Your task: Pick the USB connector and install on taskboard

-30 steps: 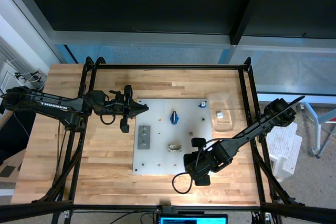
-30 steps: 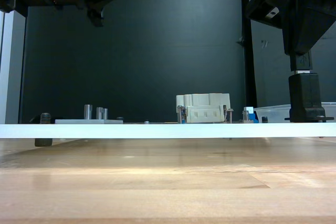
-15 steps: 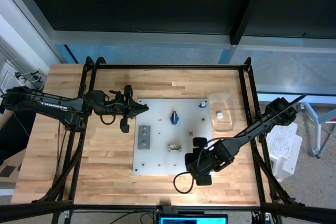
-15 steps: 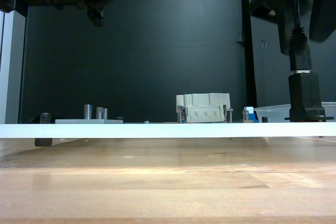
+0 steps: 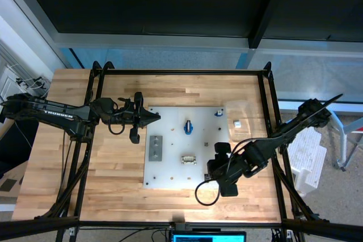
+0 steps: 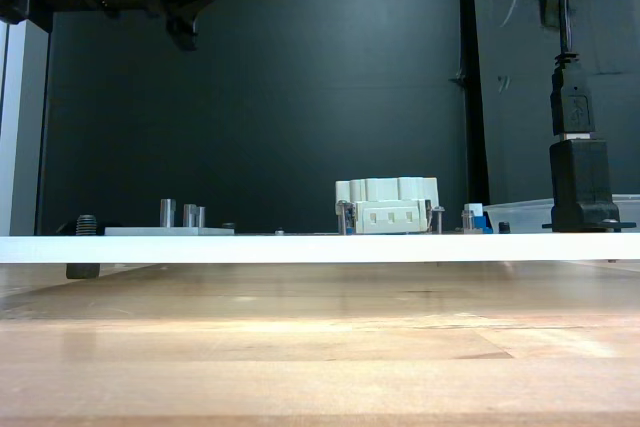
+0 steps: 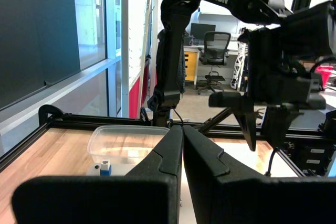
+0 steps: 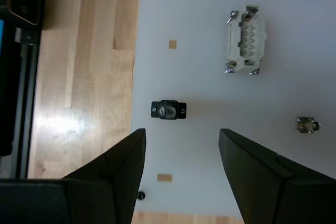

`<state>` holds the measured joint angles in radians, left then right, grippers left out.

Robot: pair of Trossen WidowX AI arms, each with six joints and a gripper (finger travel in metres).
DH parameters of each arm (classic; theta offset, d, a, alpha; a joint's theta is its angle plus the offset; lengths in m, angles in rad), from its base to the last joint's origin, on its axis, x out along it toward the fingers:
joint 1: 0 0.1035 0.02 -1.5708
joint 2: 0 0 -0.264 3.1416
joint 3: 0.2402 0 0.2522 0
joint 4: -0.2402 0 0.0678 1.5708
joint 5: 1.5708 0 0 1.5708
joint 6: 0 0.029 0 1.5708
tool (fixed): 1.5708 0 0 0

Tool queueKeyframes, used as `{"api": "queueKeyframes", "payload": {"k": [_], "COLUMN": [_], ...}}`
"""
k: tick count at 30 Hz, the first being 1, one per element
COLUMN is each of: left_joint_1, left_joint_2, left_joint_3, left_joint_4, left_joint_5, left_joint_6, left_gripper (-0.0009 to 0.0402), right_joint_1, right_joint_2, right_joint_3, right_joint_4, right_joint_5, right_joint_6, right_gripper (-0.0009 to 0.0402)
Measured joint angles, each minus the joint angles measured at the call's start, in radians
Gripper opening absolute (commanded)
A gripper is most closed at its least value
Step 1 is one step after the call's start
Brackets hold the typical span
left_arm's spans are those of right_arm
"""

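The white taskboard lies flat in the middle of the table. The USB connector stands upright, plugged into the black socket at the board's near right, and its cable runs straight up. From above it shows as a small dark piece on the board. My right gripper hovers open above it, fingers apart and holding nothing; in the high view my right gripper covers that spot. My left gripper hangs shut and empty over the board's far left corner, its tips pressed together.
On the board are a grey block, a silver multi-pin connector and a blue upright part. A clear bin holding a small white piece sits beyond the board's right edge. Black frame rails border the table.
My right gripper has let go of the USB connector, risen and shifted right. The plug stays standing in the socket. The left arm has not moved.
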<state>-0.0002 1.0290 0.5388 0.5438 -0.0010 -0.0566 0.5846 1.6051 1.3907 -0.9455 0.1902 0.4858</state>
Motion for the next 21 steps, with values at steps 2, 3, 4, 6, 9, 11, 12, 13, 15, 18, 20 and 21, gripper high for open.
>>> {"api": "queueKeyframes", "payload": {"k": [2,3,4,6,9,11,12,13,15,18,20,21], "left_joint_1": [0.0,0.0,0.0,0.0,0.0,0.0,0.0,0.0,0.0,0.0,0.0,0.0], "left_joint_2": [0.0,0.0,0.0,0.0,0.0,0.0,0.0,0.0,0.0,0.0,0.0,0.0], "left_joint_3": [0.0,0.0,0.0,0.0,0.0,0.0,0.0,0.0,0.0,0.0,0.0,0.0], "left_joint_4": [0.0,0.0,0.0,0.0,0.0,0.0,0.0,0.0,0.0,0.0,0.0,0.0], "left_joint_5": [0.0,0.0,0.0,0.0,0.0,0.0,0.0,0.0,0.0,0.0,0.0,0.0], "left_joint_6": [0.0,0.0,0.0,0.0,0.0,0.0,0.0,0.0,0.0,0.0,0.0,0.0], "left_gripper": [0.0,0.0,0.0,0.0,0.0,0.0,0.0,0.0,0.0,0.0,0.0,0.0], "right_joint_1": [0.0,-0.001,-0.001,-0.002,-0.003,-0.01,-0.016,-0.023,-0.043,-0.085,-0.114,-0.128], "right_joint_2": [-0.02,-0.031,-0.039,-0.051,-0.063,-0.076,-0.084,-0.093,-0.116,-0.151,-0.178,-0.193], "right_joint_3": [0.0,0.0,0.0,0.0,0.0,-0.002,-0.005,-0.011,-0.029,-0.056,-0.078,-0.092], "right_joint_4": [-0.005,-0.008,-0.013,-0.027,-0.042,-0.04,-0.04,-0.039,-0.031,-0.007,0.023,0.048], "right_joint_5": [0.0,0.0,0.0,0.0,0.0,0.001,0.0,0.001,0.001,0.006,0.009,0.009], "right_joint_6": [-0.002,-0.003,-0.003,-0.004,-0.004,-0.005,-0.005,-0.005,-0.005,-0.01,-0.036,-0.053], "right_gripper": [0.0177,0.0174,0.017,0.0161,0.0141,0.0125,0.0115,0.0105,0.008,0.0033,-0.0005,-0.0001]}}
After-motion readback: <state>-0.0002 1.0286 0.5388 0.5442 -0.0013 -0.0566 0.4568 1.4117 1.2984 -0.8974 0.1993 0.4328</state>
